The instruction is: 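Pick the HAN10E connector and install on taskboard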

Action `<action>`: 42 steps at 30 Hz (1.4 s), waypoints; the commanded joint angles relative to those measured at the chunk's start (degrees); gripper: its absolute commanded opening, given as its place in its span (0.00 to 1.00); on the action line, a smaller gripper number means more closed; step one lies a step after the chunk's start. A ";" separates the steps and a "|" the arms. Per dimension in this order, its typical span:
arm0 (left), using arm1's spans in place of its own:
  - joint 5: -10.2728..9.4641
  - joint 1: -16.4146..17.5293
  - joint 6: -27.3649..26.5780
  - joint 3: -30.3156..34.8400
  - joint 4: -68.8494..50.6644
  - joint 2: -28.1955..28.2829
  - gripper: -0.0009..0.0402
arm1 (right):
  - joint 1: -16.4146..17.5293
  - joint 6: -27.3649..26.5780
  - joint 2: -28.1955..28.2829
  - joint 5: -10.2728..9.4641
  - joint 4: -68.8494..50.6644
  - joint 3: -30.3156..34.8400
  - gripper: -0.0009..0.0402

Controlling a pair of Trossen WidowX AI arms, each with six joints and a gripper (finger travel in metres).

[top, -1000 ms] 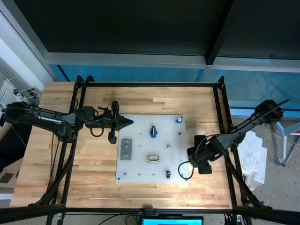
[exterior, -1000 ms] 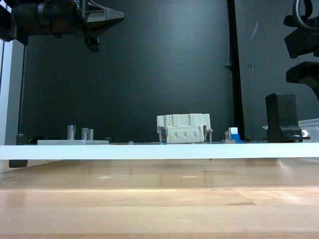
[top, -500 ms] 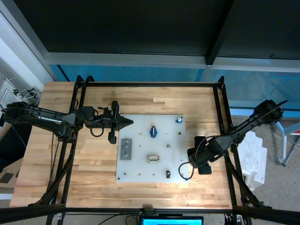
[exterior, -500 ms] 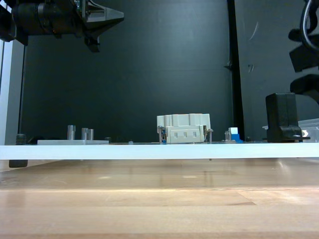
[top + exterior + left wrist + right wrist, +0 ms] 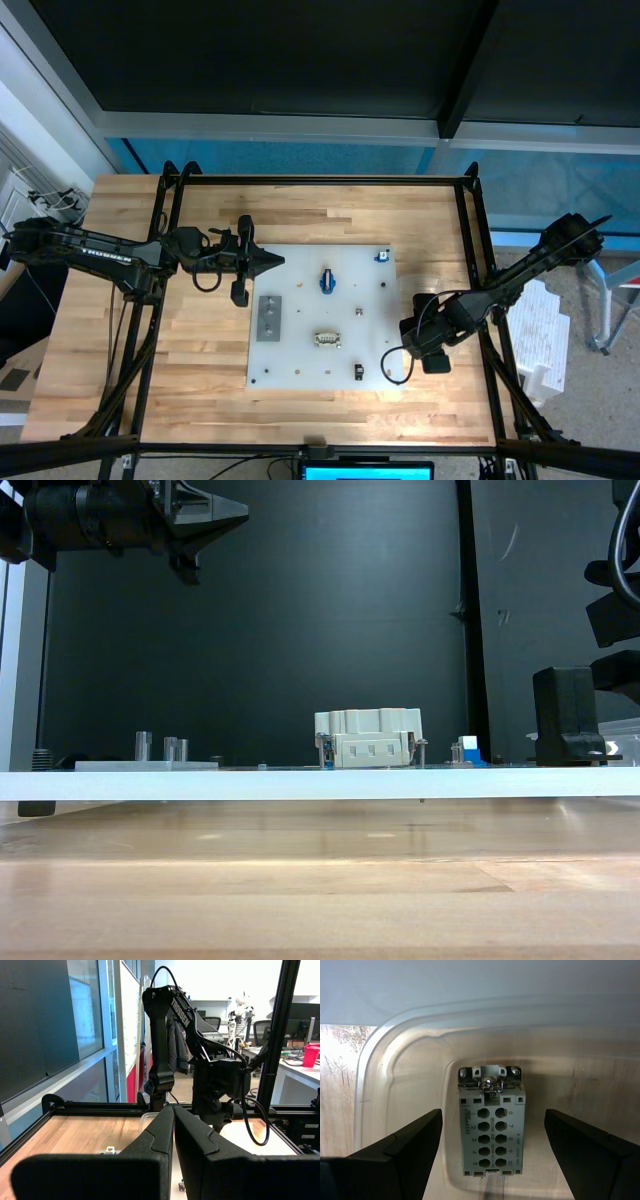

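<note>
Overall, the wooden table point(image 5: 200, 380) carries the taskboard point(image 5: 300, 362) at its centre. The left gripper point(image 5: 275, 260) hangs high over the board's far-left corner, fingers pressed together, holding nothing. The right gripper point(image 5: 422, 346) points down just off the board's right edge, above a clear tray point(image 5: 375, 1085). Its fingers point(image 5: 395, 1155) are spread wide, one on each side of the HAN10E connector point(image 5: 491, 1125), not touching it. The connector lies flat in the tray, ten-hole face up, metal clamp at one end. A second beige block point(image 5: 327, 341) stands mounted on the board.
</note>
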 commanded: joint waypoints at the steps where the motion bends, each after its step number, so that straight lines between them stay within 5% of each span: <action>1: 0.00 0.00 0.02 0.02 0.02 0.02 0.02 | -0.07 0.04 0.00 0.02 0.24 -0.31 0.70; 26: 0.00 0.00 0.02 0.02 0.02 0.02 0.02 | -0.09 0.07 -0.02 0.04 -0.70 0.61 0.17; 42: 0.00 0.02 0.02 0.02 0.02 0.02 0.02 | -0.35 0.22 -4.22 0.09 -15.19 10.14 0.08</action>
